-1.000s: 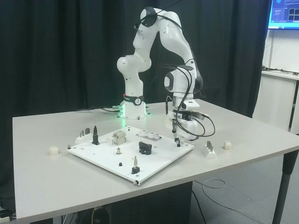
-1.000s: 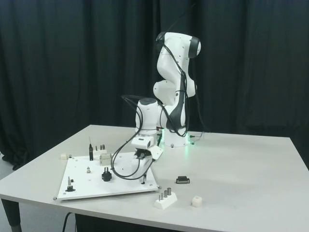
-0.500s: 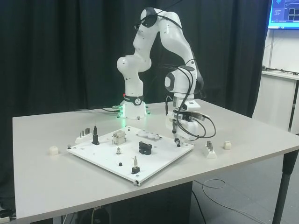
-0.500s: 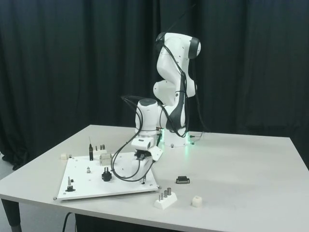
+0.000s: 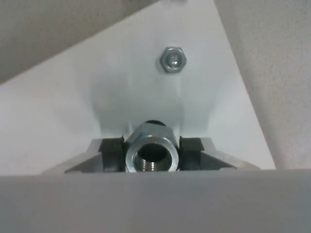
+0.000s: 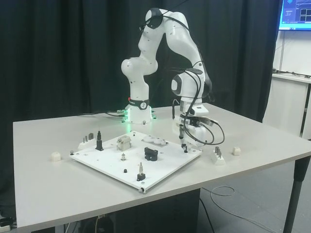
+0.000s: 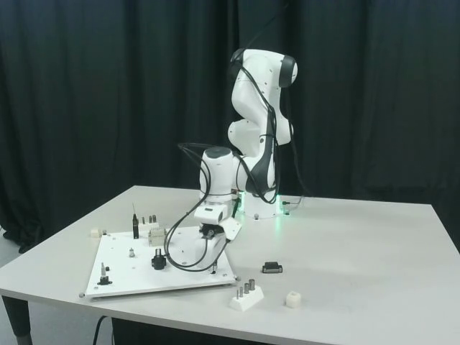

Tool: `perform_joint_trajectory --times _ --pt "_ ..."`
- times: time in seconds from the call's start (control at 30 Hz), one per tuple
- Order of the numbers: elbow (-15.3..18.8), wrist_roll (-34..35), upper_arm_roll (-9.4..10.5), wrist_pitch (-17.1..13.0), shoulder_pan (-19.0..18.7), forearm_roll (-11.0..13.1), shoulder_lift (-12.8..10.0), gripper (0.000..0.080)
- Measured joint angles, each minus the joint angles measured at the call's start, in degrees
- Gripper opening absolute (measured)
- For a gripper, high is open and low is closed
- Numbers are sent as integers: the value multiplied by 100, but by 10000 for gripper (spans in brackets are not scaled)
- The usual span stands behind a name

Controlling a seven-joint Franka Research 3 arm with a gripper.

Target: Insert bolt 4.

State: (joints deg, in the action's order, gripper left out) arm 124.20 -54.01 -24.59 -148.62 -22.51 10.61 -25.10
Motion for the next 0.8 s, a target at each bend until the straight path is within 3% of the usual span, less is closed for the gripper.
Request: perform_joint_trajectory --times 0.8 --pt "0 539 6 8 6 -3 3 239"
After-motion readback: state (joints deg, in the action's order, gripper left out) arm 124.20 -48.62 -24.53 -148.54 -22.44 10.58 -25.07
